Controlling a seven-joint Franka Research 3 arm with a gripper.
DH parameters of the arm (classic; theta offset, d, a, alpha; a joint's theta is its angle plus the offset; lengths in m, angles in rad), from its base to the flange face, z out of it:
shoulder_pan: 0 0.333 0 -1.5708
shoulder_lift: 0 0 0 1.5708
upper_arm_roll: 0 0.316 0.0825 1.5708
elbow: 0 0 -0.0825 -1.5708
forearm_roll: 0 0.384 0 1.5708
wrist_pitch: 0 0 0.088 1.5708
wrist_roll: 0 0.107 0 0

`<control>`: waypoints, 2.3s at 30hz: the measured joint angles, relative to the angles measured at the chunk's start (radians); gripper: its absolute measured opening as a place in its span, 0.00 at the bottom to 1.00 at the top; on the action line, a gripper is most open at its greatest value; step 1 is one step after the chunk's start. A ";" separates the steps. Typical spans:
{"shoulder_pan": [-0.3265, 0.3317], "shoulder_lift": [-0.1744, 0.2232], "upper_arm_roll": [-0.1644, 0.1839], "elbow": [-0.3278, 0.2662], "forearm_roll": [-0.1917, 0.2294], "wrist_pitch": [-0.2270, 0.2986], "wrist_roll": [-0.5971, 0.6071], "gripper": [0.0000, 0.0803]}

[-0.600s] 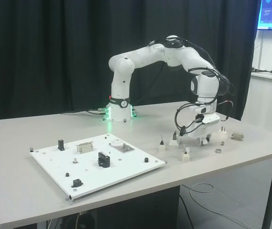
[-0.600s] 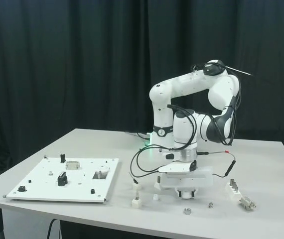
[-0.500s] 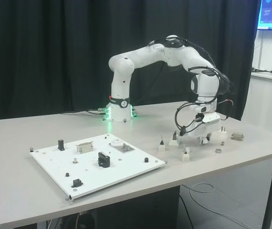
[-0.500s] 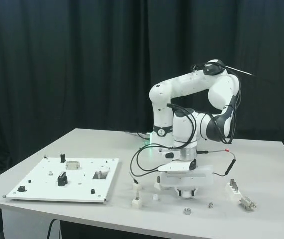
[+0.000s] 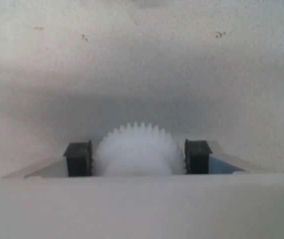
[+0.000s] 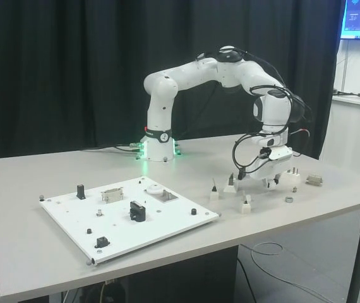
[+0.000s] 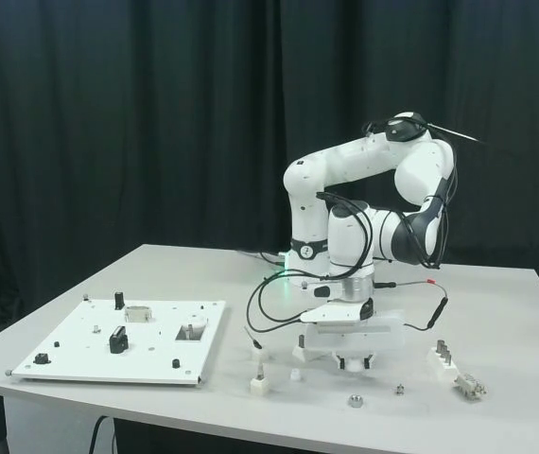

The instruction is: Insert medium gear.

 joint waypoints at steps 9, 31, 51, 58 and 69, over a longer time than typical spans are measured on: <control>0.000 0.000 -0.002 0.001 -0.006 0.000 0.000 0.50; -0.038 0.000 -0.055 0.002 -0.092 0.011 -0.031 0.50; -0.150 0.000 -0.154 -0.067 -0.159 -0.010 -0.261 0.50; -0.185 0.000 -0.190 -0.130 -0.159 -0.020 -0.375 0.50; -0.262 0.002 -0.222 -0.208 -0.151 -0.031 -0.557 0.50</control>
